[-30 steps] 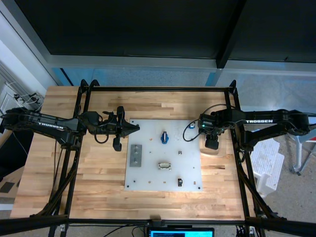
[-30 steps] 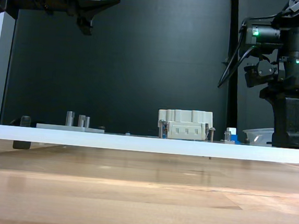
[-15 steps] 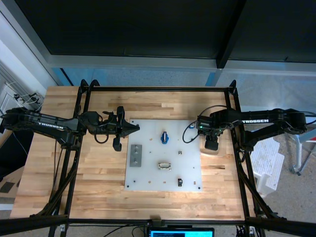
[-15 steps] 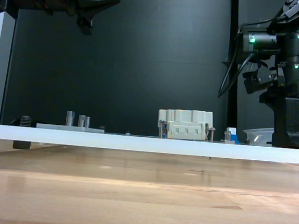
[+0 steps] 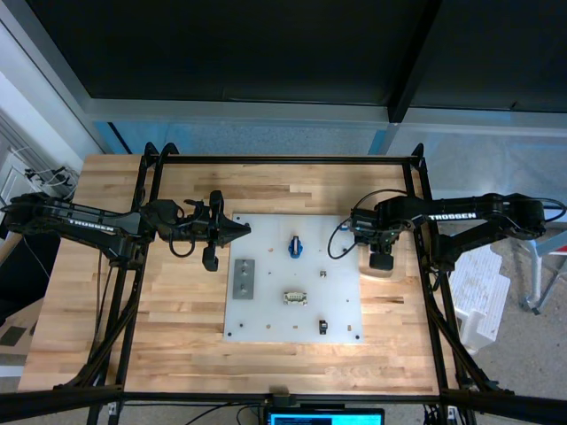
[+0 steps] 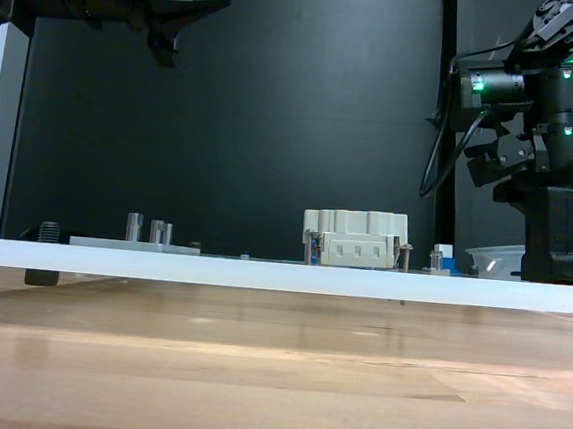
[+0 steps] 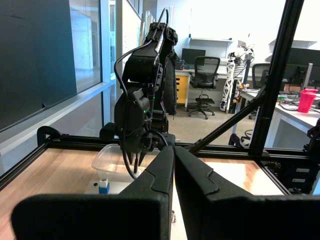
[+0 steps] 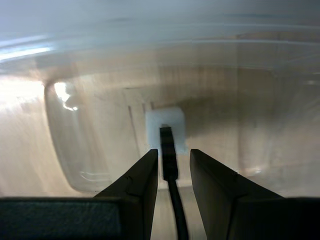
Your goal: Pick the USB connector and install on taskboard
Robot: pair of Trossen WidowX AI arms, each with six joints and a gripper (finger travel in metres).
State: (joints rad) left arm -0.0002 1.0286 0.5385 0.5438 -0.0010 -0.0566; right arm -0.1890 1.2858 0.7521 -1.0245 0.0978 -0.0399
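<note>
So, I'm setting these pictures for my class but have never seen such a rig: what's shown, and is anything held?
Two robot arms stand at the edges of a wooden table. One picture looks down from above, one level along the table, one from each arm's camera. On the table lies the white taskboard with a grey block, blue knob and beige socket. The left tool, shut and empty, hangs high near the board's left edge. The right tool reaches into a clear tray beside the board, fingers open either side of the USB connector, not yet gripping.
</note>
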